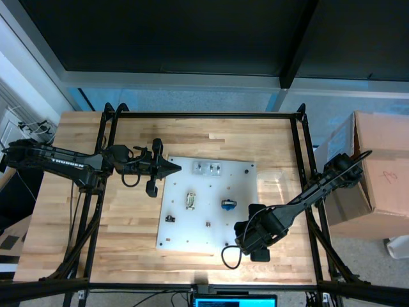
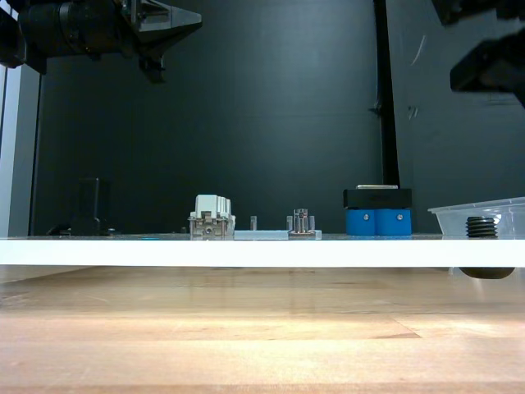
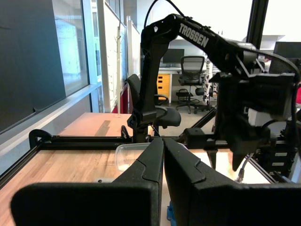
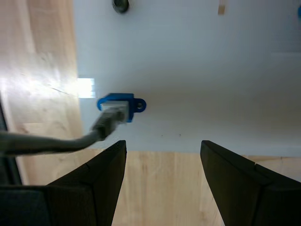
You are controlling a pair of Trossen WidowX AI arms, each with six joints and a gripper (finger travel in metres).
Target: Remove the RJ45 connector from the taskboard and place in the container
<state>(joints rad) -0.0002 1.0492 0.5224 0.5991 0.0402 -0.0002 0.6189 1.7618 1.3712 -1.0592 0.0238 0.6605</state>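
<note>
The RJ45 connector (image 4: pixel 113 113) sits plugged in its blue seat (image 4: pixel 134 104) near the edge of the white taskboard (image 1: pixel 192 224), with its grey cable (image 4: pixel 42 142) trailing off over the wood. My right gripper (image 4: pixel 162 146) hovers above it, open, holding nothing; the connector lies off to one side of its finger gap. From above, the right gripper (image 1: pixel 244 240) is over the board's near right corner, beside the looped cable (image 1: pixel 229 257). My left gripper (image 1: pixel 171 167) is shut and empty, high over the board's far left edge. The clear container (image 1: pixel 278 184) stands right of the board.
On the board are a blue block part (image 1: pixel 228 204), a white connector (image 1: pixel 190 201) and a grey fixture (image 1: pixel 208 169). A black frame (image 1: pixel 204 116) rings the table. A cardboard box (image 1: pixel 377 166) stands off the table's right side.
</note>
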